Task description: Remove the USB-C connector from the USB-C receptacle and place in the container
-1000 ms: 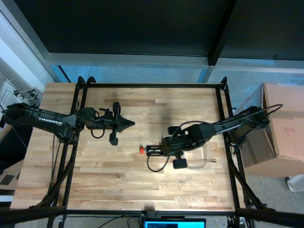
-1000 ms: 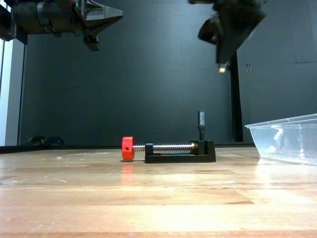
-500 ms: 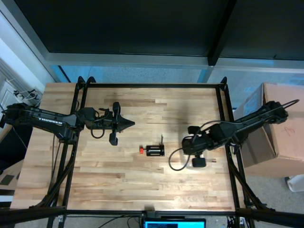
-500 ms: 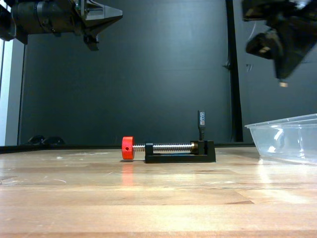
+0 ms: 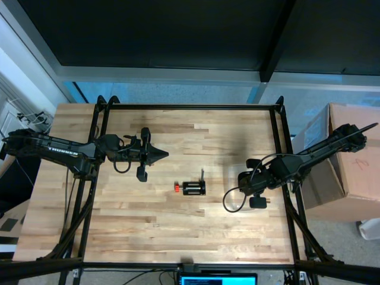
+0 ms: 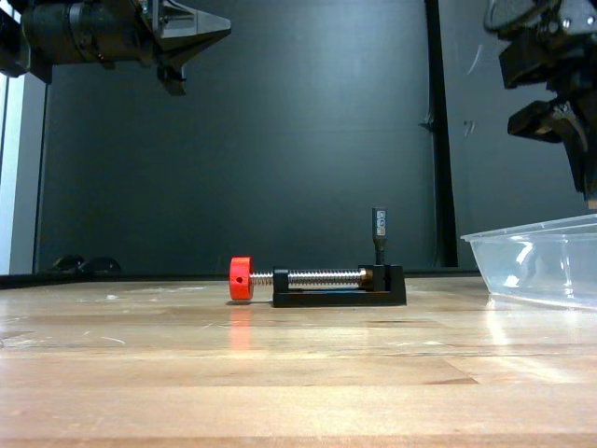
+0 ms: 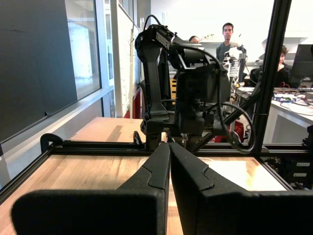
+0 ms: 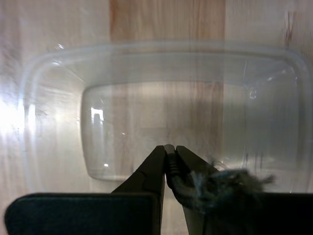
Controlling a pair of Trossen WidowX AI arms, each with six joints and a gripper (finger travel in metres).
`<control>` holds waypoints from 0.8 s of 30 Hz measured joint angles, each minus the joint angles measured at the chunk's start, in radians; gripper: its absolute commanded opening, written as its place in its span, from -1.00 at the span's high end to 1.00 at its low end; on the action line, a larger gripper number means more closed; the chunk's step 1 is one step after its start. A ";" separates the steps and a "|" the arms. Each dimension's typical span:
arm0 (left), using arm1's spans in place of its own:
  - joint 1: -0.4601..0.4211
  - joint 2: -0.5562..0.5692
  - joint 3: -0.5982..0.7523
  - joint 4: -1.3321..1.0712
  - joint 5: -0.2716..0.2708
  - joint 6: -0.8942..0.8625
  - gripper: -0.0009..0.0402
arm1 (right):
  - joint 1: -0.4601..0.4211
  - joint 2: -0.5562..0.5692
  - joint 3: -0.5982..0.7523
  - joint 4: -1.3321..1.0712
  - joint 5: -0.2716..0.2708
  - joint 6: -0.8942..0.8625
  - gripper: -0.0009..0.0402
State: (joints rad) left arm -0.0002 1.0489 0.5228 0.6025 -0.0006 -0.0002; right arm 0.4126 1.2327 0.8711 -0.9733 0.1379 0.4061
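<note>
I see the right gripper (image 8: pixel 168 149) pinching the USB-C connector (image 8: pixel 170 164) between its fingertips, cable trailing behind them, with the container (image 8: pixel 54 54) straight below. Left gripper (image 7: pixel 169 145) fingers are pressed together on nothing, well apart from the vise (image 6: pixel 338 285).

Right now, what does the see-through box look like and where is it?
The container is a clear plastic tub, rectangular with rounded corners and a rim, sitting on the wooden table at the right. Wood shows through its bottom. The right gripper hangs above it, shut on the USB-C connector. The left gripper, shut, hovers far left.
</note>
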 measured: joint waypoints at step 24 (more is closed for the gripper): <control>0.000 0.000 0.000 0.000 0.000 0.000 0.96 | -0.074 -0.145 -0.018 0.231 0.084 -0.079 -0.11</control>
State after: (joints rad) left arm -0.0002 1.0489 0.5224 0.6025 -0.0006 -0.0006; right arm 0.3389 1.0878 0.8532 -0.7422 0.2218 0.3267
